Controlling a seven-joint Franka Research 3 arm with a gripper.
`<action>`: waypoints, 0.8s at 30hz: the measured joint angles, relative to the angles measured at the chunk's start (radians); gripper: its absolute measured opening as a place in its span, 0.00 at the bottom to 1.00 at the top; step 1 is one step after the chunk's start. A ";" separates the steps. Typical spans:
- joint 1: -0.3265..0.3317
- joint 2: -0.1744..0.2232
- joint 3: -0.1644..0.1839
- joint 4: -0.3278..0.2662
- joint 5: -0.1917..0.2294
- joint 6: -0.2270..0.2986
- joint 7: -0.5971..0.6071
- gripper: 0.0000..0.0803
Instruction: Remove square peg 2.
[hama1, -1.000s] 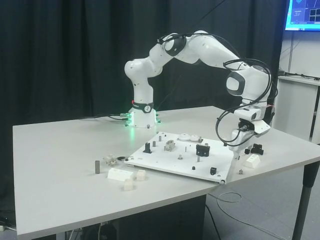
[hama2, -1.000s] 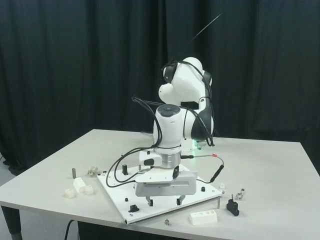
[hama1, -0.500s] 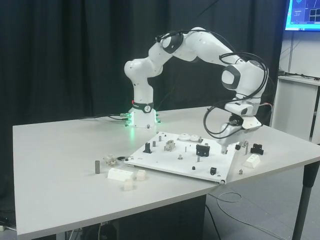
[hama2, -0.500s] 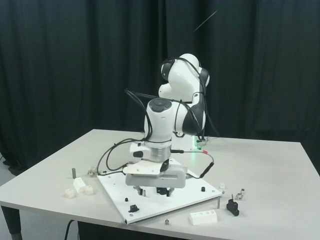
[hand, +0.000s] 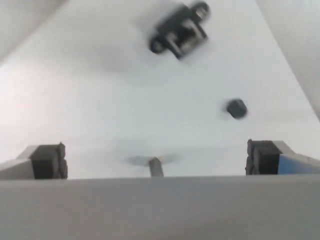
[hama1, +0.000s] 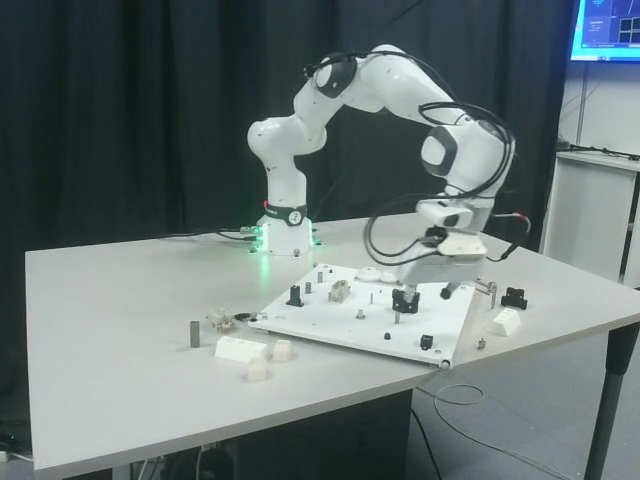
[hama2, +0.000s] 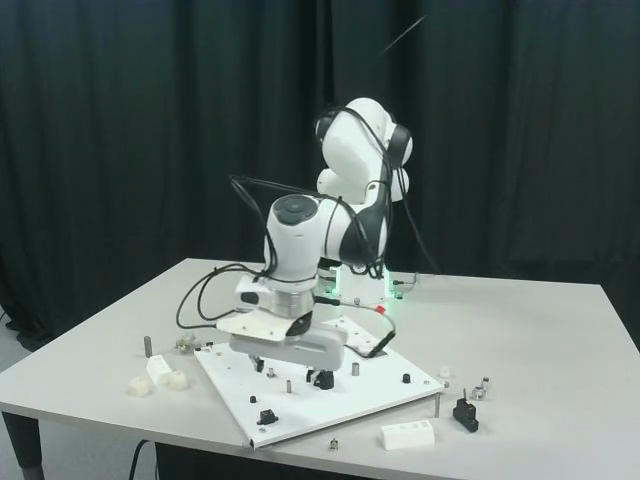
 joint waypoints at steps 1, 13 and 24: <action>-0.008 -0.009 0.007 -0.016 -0.007 0.008 0.017 1.00; -0.071 -0.135 0.070 -0.240 -0.016 0.194 0.322 1.00; -0.071 -0.229 0.083 -0.398 0.004 0.312 0.536 1.00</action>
